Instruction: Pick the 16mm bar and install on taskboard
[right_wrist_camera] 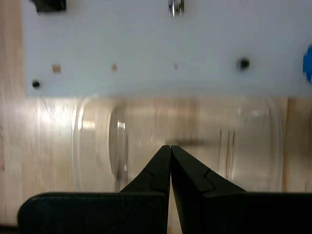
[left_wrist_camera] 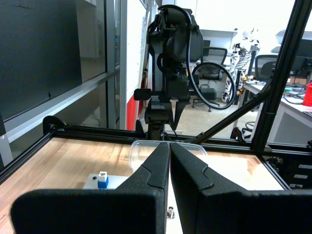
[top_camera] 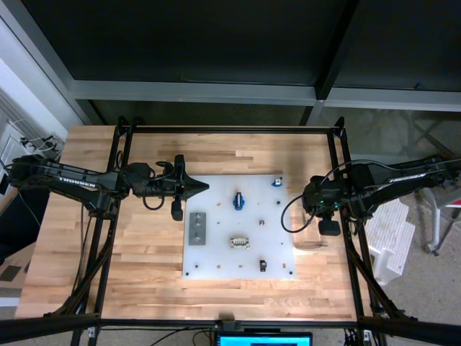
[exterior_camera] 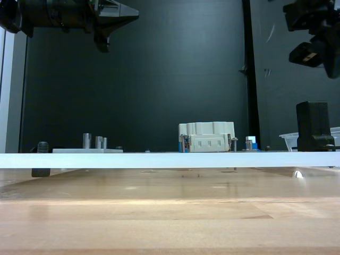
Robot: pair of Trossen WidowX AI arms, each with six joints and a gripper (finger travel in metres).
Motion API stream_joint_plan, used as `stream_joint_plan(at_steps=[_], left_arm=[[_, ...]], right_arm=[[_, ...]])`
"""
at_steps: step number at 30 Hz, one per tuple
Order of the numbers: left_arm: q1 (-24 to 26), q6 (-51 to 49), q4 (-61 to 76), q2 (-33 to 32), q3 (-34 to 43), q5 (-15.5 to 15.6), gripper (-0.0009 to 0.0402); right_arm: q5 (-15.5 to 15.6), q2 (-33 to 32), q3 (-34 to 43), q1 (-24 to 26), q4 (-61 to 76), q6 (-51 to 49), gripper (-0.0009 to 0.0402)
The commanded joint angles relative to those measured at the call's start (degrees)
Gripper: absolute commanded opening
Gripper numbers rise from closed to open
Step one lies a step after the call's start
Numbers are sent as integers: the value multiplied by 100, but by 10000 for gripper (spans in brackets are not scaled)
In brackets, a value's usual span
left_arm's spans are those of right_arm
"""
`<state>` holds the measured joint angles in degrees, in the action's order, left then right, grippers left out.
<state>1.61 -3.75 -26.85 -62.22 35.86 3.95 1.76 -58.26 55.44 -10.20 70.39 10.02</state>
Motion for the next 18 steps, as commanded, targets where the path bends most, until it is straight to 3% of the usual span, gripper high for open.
stream_joint_plan(at_steps=[1,7,18], left_arm=[[-2,2,0,-2,0,-2,1],[-2,2,0,-2,0,-2,1],[-2,2,0,-2,0,0,1]], right_arm=[[-13,-2,35,-24,243,28,0],[-46,-68,31,-76,511,162,22],[-240,-413,31,-201,518,258,134]])
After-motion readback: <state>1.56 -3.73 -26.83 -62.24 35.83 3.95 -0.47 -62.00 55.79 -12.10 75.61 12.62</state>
